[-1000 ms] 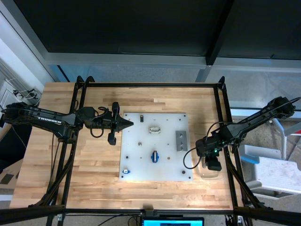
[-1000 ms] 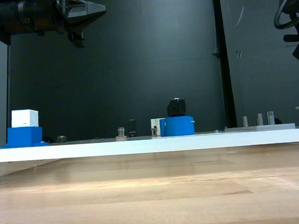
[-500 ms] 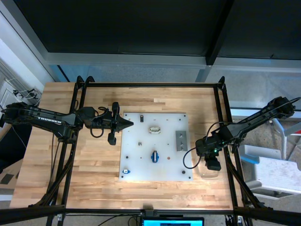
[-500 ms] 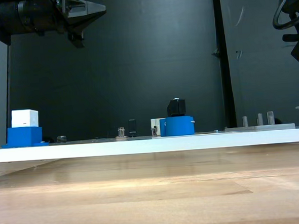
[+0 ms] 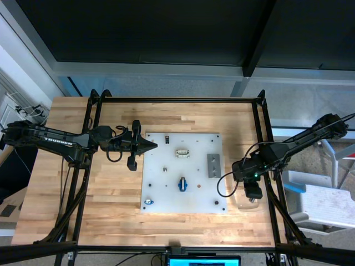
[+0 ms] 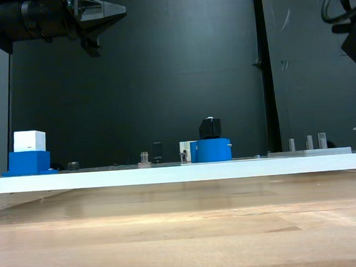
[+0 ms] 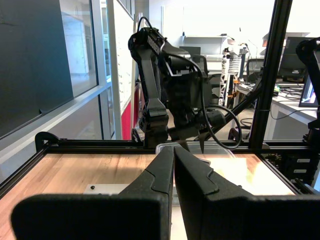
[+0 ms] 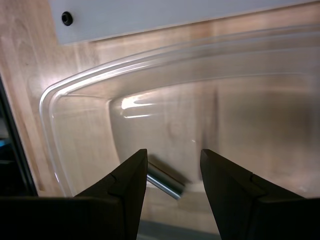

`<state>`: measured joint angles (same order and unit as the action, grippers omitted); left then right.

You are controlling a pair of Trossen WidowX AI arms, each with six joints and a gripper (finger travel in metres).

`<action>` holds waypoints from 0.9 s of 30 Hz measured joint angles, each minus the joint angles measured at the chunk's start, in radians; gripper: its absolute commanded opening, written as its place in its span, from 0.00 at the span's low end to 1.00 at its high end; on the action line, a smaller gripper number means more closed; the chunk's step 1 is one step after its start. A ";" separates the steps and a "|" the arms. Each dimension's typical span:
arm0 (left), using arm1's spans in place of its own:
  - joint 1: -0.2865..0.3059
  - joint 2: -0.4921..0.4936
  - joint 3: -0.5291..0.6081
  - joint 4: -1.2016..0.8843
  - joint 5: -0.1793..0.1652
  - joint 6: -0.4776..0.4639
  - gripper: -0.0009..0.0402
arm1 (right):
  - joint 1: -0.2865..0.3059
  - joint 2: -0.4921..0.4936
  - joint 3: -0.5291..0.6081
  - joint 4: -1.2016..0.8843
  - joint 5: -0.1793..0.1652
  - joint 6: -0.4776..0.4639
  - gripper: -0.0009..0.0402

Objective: Pick the 16mm cylinder and place it in the container

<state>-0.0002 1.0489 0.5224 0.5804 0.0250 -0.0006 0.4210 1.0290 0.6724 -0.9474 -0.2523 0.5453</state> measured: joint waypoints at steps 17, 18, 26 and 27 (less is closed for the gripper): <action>0.000 0.000 0.000 0.000 0.000 0.000 0.02 | 0.000 0.029 0.185 -0.167 0.077 0.060 0.37; 0.000 0.000 0.000 0.000 0.000 0.000 0.02 | 0.000 0.029 0.186 -0.167 0.077 0.061 0.37; 0.000 0.000 0.000 0.000 0.000 0.000 0.02 | 0.000 0.029 0.186 -0.167 0.077 0.078 0.37; 0.000 0.000 0.000 0.000 0.000 0.000 0.02 | 0.000 0.029 0.186 -0.167 0.077 0.078 0.37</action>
